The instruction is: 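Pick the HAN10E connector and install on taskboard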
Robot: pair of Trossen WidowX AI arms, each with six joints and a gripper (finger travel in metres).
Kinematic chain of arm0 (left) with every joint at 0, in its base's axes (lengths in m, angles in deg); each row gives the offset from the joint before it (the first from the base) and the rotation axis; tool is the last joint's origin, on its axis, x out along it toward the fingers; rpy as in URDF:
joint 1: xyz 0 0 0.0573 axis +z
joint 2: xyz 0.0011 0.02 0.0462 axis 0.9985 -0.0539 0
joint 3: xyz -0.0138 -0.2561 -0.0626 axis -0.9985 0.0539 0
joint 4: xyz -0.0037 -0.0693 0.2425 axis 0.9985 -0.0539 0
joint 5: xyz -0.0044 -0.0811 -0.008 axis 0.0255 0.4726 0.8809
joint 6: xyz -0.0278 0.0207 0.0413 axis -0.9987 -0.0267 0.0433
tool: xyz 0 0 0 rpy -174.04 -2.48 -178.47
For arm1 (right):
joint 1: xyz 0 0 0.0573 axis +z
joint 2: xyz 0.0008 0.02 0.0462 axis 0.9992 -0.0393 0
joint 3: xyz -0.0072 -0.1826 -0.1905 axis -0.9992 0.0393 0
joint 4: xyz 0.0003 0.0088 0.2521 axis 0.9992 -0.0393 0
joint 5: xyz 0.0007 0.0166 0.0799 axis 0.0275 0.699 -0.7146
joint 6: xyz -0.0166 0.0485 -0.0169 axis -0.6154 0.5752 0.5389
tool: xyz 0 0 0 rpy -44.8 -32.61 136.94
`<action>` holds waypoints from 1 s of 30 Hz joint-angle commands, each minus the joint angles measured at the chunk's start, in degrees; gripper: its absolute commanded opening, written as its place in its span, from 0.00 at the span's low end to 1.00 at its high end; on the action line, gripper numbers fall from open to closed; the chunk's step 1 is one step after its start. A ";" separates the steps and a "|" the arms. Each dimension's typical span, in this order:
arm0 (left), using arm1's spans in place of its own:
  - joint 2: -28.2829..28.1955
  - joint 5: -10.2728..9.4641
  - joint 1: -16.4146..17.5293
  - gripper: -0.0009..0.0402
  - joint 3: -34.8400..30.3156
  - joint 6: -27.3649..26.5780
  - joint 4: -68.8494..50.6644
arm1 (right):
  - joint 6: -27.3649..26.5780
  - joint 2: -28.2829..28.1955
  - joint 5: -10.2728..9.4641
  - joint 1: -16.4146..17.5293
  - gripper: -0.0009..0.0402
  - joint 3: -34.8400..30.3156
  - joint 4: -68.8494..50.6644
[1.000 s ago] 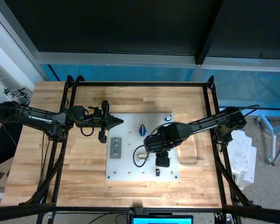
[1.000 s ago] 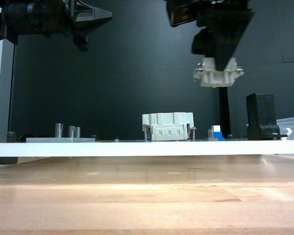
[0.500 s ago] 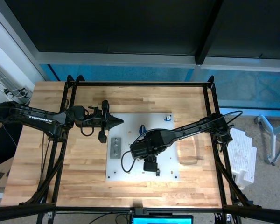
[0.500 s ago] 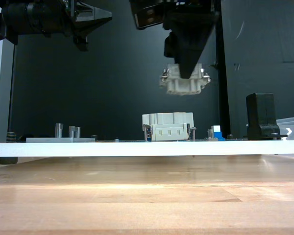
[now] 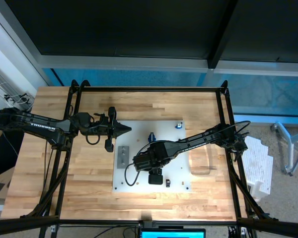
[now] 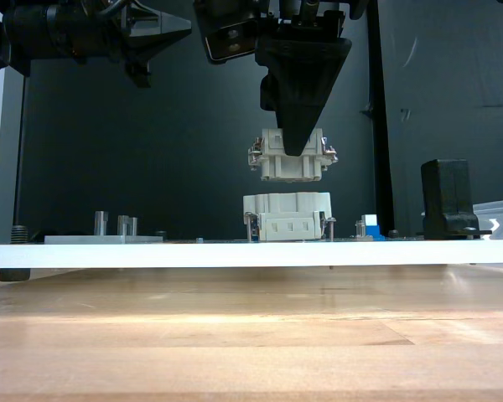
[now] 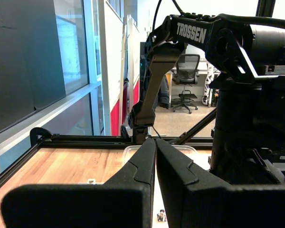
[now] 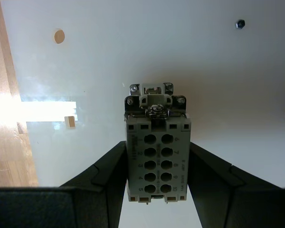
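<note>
HAN10E connector (image 6: 291, 163), pale block, in right claw (image 8: 156, 164); left claw (image 7: 155, 145) aloft

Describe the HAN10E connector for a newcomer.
On the white taskboard, find the cream socket. The HAN10E connector hangs just above it, held by the right gripper; the left gripper sits shut near the board's far-left corner. Alone off the board, it shows ten numbered holes.

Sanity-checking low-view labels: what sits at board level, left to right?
Grey block → socket, with the plug held just above it in the right pincer, not touching → blue part → black part. Left pincer hangs shut overhead, upper left.
</note>
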 commanded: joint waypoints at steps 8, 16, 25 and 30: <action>0.00 0.02 0.00 0.02 0.00 0.00 0.02 | -1.73 0.00 0.48 -0.15 0.09 0.24 0.28; 0.00 0.02 0.00 0.02 0.00 0.00 0.02 | -1.79 0.00 0.46 -0.22 0.09 0.98 0.52; 0.00 0.02 0.00 0.02 0.00 0.00 0.02 | -2.80 -0.72 0.26 -0.26 0.09 0.85 1.86; 0.00 0.02 0.00 0.02 0.00 0.00 0.02 | -2.78 -1.33 -0.07 -0.26 0.09 0.85 1.84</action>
